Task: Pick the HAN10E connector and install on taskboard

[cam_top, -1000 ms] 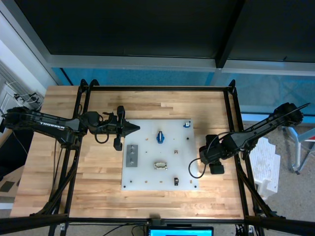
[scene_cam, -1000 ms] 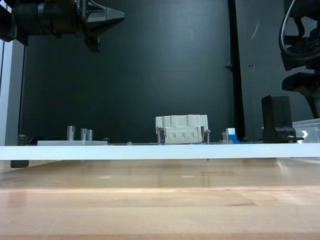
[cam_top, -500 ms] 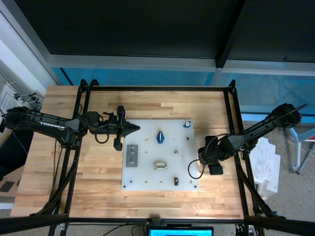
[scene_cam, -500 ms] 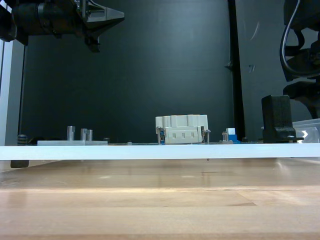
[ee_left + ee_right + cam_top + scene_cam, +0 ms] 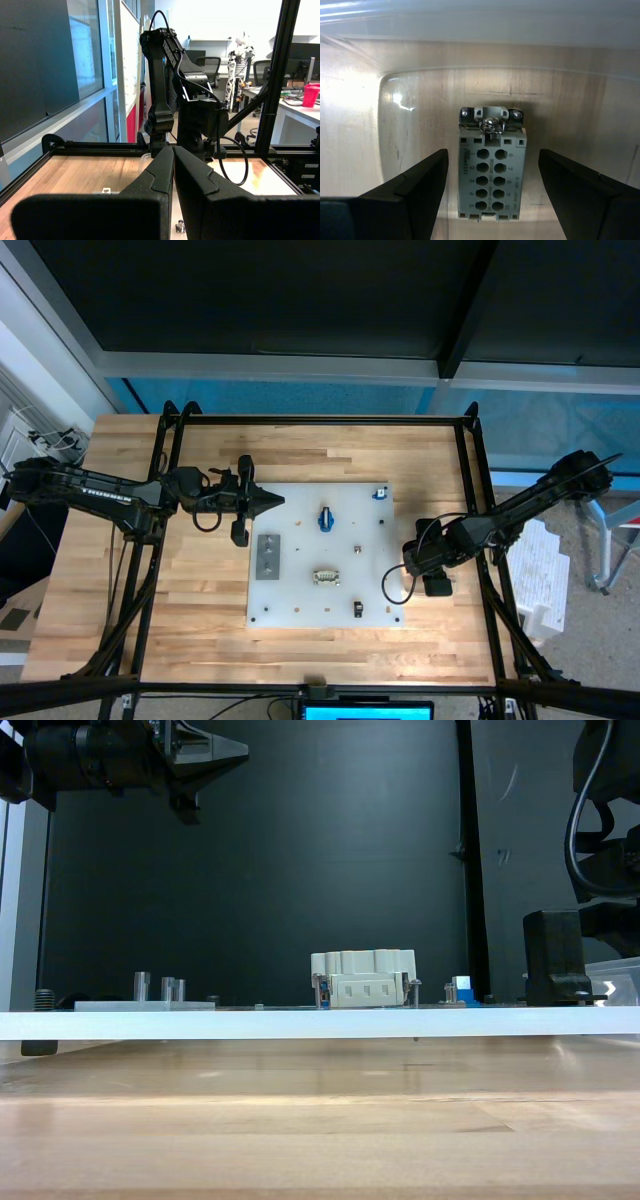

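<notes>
Right wrist view: HAN10E connector [image 5: 492, 162] in clear tray [image 5: 420, 100], right jaws apart astride; left jaws together above taskboard [image 5: 290, 602].

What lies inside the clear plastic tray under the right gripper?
The clear plastic tray holds a beige-grey rectangular HAN10E connector, lying flat between the right gripper's open jaws; its underside is hidden. The left gripper hangs shut, high over the white taskboard's far-left corner.

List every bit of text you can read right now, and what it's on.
"TROSSEN": on the left arm, whose shut left gripper hovers over the taskboard, at its far-left corner.
Digits beside the HAN10E connector holes, under the open right gripper in the clear tray: too small to read.
</notes>
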`<move>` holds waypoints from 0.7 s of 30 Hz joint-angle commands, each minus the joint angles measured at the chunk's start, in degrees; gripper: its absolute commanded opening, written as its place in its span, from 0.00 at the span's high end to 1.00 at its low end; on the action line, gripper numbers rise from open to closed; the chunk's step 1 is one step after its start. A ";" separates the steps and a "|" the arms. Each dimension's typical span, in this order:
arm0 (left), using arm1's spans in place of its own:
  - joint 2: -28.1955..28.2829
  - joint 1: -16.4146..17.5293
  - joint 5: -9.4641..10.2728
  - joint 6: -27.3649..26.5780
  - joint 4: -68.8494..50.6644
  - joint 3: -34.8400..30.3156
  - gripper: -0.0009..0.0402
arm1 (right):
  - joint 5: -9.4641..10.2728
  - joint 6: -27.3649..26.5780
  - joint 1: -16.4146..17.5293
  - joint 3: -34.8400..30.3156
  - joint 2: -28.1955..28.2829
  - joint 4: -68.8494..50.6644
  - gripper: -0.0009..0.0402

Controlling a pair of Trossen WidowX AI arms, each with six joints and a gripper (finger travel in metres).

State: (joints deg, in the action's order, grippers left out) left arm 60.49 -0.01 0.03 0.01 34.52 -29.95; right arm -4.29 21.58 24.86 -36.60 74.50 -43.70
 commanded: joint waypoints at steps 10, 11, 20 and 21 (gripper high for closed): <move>0.00 0.00 -0.02 0.00 0.00 0.00 0.98 | 0.00 -0.17 -0.11 -0.70 -1.18 -1.70 0.65; 0.00 0.00 -0.02 0.00 0.00 0.00 0.98 | 0.00 -0.17 -0.11 -0.83 -1.29 -2.12 0.68; 0.00 0.02 -0.02 0.00 0.00 0.00 0.98 | 0.00 -0.17 -0.13 -1.16 -1.81 -2.58 0.86; 0.00 0.00 -0.02 0.00 0.00 0.00 0.98 | 0.02 -0.13 -0.11 -1.36 -1.95 -2.73 0.87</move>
State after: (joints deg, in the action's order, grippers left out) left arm 60.49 -0.01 0.01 0.01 34.52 -29.95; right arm -4.27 21.34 24.73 -37.65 72.69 -46.26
